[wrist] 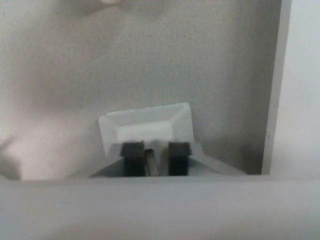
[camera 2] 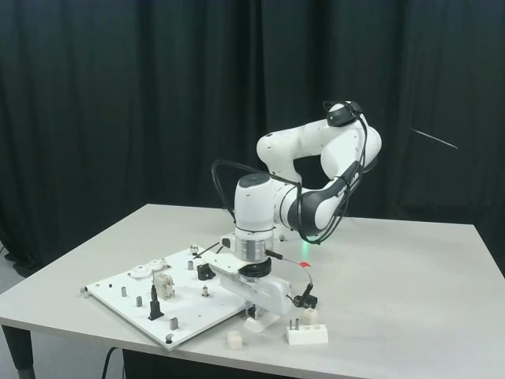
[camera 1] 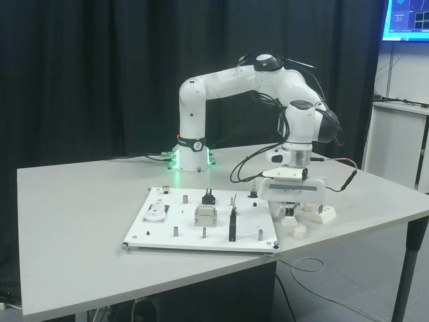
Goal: Pick square peg 1.
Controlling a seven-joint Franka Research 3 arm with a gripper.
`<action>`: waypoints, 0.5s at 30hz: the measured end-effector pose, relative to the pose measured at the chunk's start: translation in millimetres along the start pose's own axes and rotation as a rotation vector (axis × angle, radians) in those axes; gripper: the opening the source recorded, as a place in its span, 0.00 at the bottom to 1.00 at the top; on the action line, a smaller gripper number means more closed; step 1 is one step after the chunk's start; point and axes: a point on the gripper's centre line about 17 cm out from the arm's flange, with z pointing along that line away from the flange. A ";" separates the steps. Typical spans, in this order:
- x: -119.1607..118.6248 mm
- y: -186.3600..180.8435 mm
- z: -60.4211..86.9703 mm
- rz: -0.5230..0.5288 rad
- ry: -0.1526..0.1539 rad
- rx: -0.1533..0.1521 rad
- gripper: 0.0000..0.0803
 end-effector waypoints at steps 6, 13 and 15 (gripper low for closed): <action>0.1 -2.3 -2.7 -0.002 0.003 0.003 0.04; 6.6 -2.4 -14.4 -0.002 0.023 0.005 0.04; 8.9 -1.7 -18.3 0.000 0.029 0.006 0.04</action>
